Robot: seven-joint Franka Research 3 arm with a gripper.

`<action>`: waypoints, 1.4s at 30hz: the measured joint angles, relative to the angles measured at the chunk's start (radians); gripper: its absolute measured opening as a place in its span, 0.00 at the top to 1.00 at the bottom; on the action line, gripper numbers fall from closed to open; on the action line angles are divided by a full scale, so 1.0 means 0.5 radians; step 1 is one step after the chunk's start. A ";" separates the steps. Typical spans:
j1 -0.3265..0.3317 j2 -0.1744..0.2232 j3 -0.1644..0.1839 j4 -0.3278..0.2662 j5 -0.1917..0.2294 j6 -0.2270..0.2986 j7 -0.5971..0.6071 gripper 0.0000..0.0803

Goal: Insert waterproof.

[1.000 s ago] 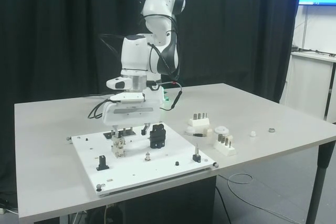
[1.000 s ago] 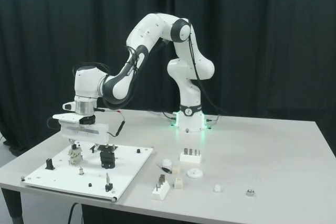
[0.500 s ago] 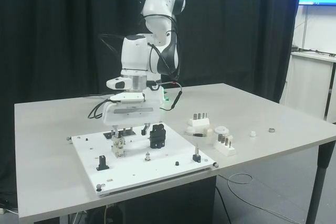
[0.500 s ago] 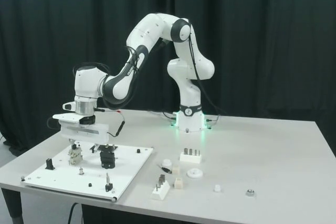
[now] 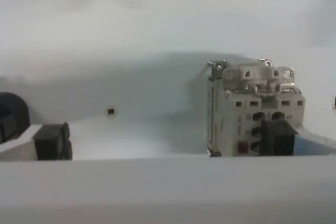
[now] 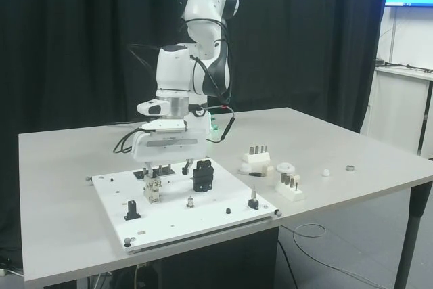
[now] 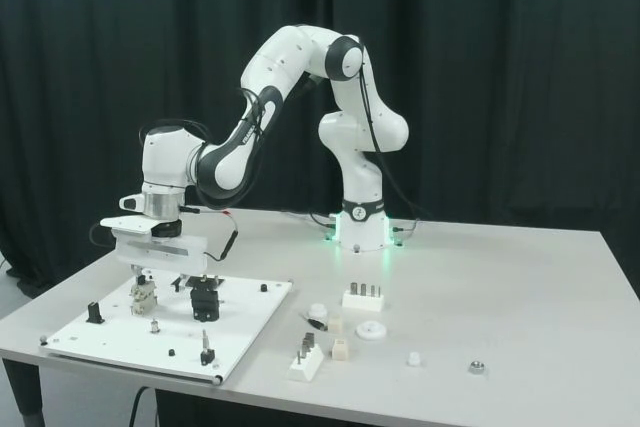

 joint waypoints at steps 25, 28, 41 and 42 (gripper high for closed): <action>-0.001 0.035 0.004 -0.004 0.052 0.056 -0.034 0.00; -0.001 0.039 0.004 -0.006 0.053 0.067 -0.034 0.00; 0.127 -0.223 -0.054 -0.007 -0.059 -0.359 0.056 0.00; 0.143 -0.252 -0.066 -0.007 -0.100 -0.402 0.088 0.00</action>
